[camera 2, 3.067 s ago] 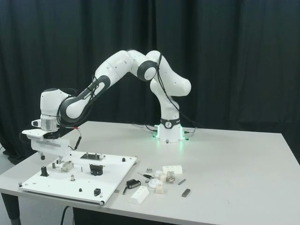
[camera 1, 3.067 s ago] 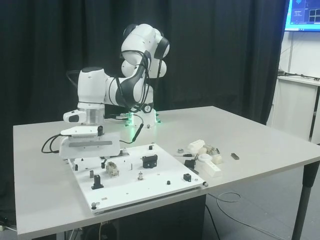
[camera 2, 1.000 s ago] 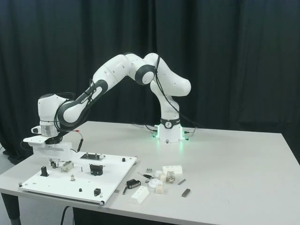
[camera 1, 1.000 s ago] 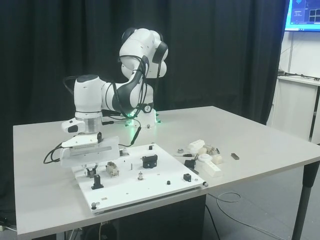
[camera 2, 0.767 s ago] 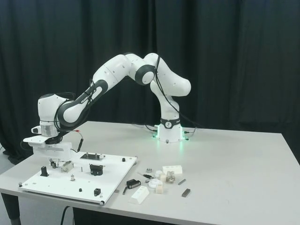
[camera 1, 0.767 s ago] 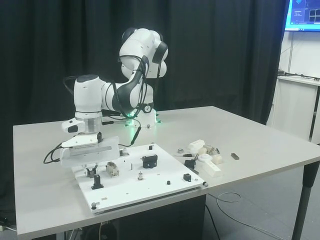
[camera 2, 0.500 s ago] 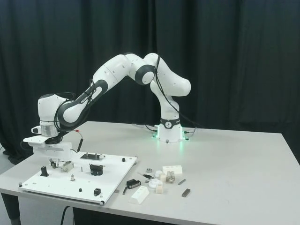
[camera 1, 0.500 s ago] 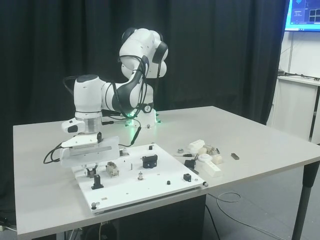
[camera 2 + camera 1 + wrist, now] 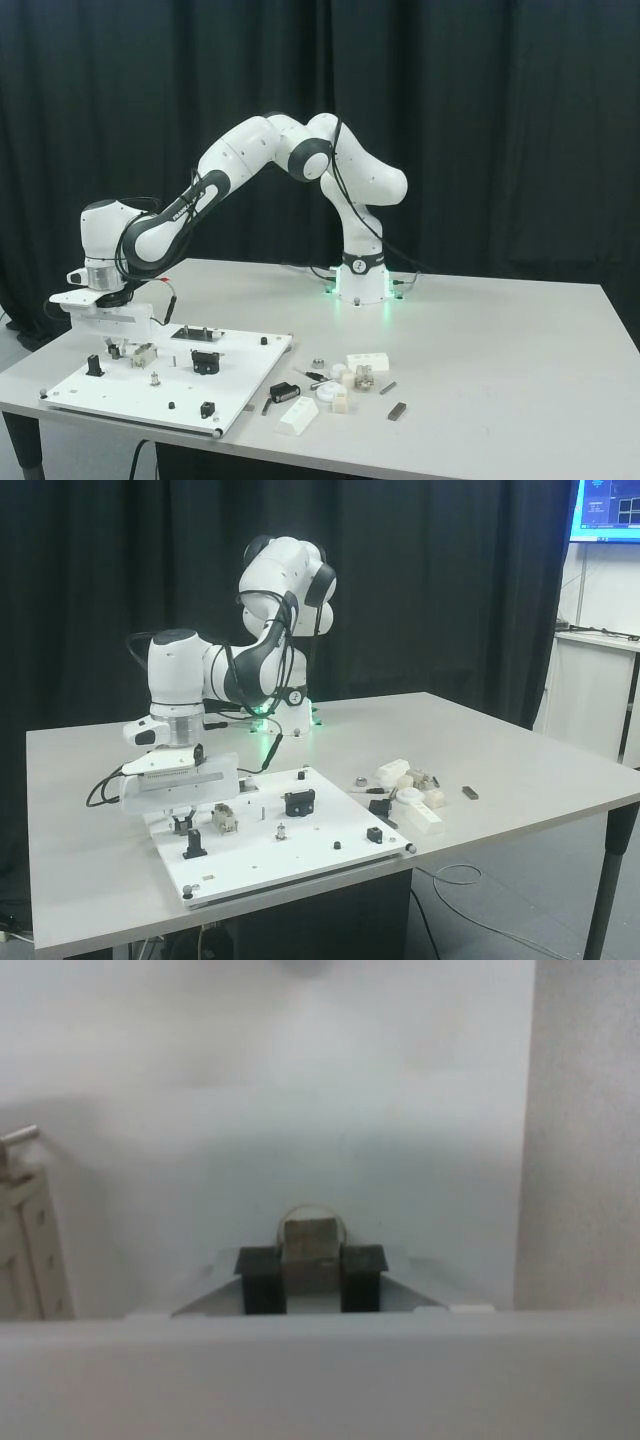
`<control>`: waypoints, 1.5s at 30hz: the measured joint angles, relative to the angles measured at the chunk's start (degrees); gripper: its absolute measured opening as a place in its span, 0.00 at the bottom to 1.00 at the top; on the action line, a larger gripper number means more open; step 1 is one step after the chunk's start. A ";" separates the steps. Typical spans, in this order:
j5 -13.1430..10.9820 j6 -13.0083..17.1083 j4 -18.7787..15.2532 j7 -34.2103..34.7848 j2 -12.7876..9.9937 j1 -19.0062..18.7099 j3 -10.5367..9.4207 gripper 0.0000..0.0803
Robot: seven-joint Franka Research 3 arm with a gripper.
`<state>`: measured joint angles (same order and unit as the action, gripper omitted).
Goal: Remove square peg 3.
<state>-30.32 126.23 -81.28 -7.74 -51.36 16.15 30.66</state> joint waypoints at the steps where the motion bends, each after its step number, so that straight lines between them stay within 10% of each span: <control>1: 0.01 -0.01 0.00 0.09 0.00 -0.01 0.01 0.14; 45: 1.81 -0.77 0.22 0.51 0.51 -0.70 0.57 0.14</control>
<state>-28.50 125.45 -81.06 -7.23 -50.84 15.45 31.23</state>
